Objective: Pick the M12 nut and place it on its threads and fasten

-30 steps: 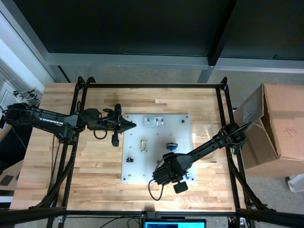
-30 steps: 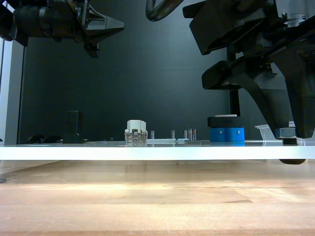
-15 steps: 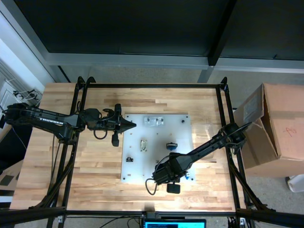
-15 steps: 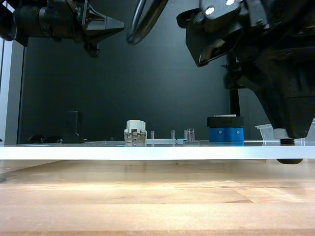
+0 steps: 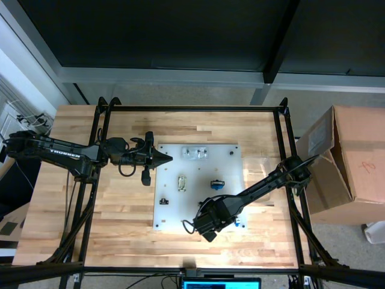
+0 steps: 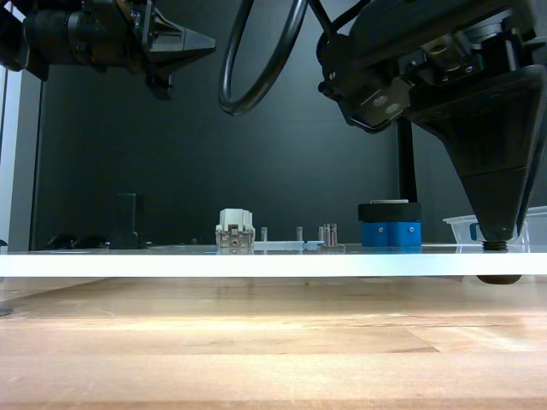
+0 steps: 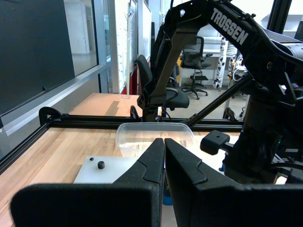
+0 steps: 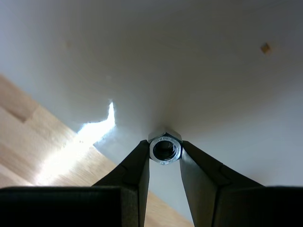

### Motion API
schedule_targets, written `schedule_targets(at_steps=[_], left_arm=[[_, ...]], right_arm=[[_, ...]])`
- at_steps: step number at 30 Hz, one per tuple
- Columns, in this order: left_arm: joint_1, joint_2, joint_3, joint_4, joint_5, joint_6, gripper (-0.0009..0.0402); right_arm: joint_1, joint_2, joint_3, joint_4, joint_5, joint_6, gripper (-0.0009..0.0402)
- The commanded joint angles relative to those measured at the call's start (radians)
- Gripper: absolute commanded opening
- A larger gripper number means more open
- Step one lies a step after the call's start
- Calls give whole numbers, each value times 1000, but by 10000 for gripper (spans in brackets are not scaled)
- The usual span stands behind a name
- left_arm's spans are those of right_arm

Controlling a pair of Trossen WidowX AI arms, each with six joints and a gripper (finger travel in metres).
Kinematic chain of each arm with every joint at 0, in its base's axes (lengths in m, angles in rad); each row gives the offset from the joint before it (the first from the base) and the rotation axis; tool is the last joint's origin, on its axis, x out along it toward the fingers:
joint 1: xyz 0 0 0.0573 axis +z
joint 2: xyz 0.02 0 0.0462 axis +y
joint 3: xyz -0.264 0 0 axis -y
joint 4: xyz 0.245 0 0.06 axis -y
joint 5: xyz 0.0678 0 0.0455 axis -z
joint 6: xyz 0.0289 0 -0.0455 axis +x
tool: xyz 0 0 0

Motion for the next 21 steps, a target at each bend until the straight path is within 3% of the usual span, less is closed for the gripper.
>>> schedule_targets(at_steps=[1, 21], left_arm=[[0, 0, 0, 0, 0, 0, 0], [0, 0, 0, 0, 0, 0, 0]], right_arm=[[2, -1, -1, -6, 2, 11, 10], [10, -6, 0, 8, -2, 11, 168]])
